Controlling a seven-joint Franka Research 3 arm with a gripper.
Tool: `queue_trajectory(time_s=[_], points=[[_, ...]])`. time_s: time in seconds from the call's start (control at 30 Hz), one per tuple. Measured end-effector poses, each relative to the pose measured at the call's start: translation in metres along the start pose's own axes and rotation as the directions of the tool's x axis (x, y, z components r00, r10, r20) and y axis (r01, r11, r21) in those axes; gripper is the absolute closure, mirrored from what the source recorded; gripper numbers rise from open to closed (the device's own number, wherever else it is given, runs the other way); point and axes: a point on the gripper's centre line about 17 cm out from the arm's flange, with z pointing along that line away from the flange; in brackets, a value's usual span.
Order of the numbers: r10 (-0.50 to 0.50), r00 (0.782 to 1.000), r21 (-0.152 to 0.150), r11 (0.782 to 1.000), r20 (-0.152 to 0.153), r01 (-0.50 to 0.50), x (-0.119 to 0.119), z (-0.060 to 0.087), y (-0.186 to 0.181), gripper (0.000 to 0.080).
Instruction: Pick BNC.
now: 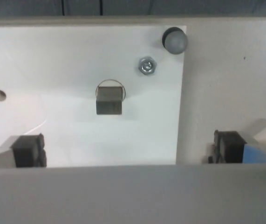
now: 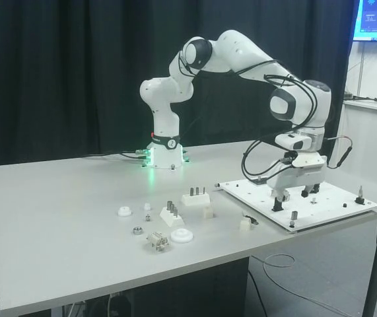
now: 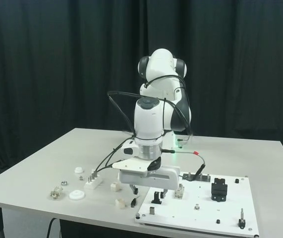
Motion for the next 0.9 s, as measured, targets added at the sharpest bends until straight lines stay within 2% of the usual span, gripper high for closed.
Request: queue_trajectory(time_s=[0.3,0.9], points=[[0.001,1.000,0.000,1.000,0.003,-0.001,-0.0009,-0.0062,0.0007,0.0003],[0.002,1.000,0.004,1.000,0.004,-0.002,-0.0010,-0.0059,0.0001,0.0003]])
